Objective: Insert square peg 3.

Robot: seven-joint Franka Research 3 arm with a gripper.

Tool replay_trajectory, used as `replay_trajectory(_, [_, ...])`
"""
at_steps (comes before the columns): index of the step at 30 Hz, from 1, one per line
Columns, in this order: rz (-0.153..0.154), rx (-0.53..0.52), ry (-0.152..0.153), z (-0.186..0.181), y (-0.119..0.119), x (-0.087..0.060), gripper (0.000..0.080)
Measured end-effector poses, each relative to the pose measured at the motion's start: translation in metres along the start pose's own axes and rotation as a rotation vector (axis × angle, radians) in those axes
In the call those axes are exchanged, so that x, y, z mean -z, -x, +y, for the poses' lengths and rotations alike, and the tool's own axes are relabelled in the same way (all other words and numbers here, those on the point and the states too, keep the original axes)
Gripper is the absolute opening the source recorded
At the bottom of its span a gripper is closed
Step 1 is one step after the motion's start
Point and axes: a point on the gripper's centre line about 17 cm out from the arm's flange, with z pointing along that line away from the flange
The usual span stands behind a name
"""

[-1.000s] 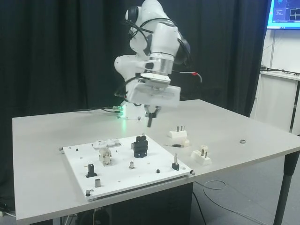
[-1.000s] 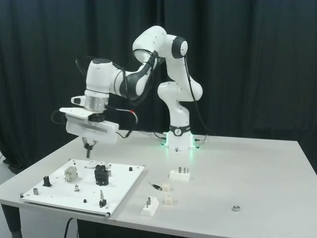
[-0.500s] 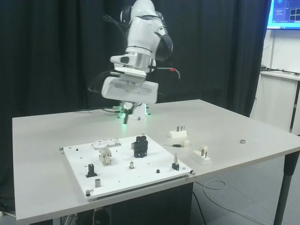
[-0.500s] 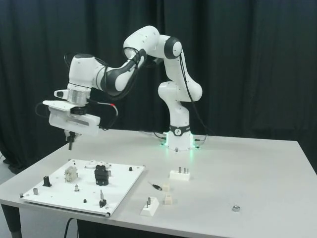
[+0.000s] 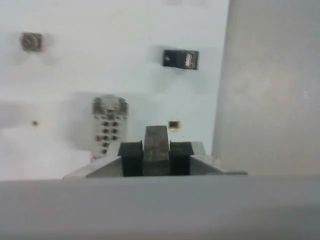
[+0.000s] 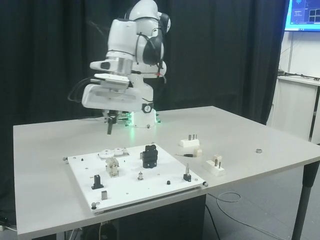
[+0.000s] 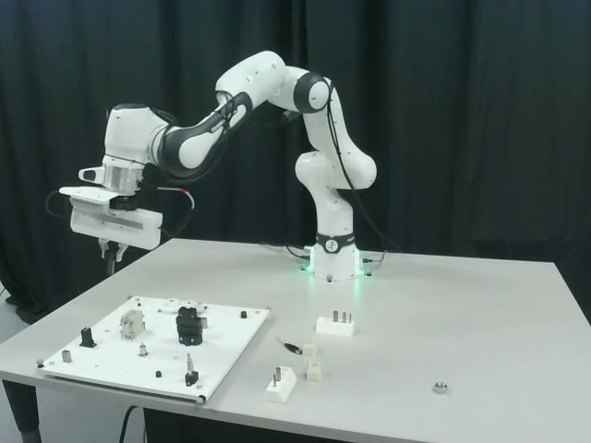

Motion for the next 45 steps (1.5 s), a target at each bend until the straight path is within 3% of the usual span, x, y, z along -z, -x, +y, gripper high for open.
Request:
replay_trajectory(12, [0.040, 0.014, -0.046, 0.028, 0.023, -0.028, 0.0110])
replay_trajectory(20, [0.068, 0.011, -0.044, 0.040, 0.027, -0.052, 0.0110])
replay_trajectory(28, [0.062, 0.014, -0.038, 0.047, 0.029, -0.081, 0.0110])
replay_trajectory(45, [0.027, 0.003, -0.073, 0.043, 0.029, -0.130, 0.0110])
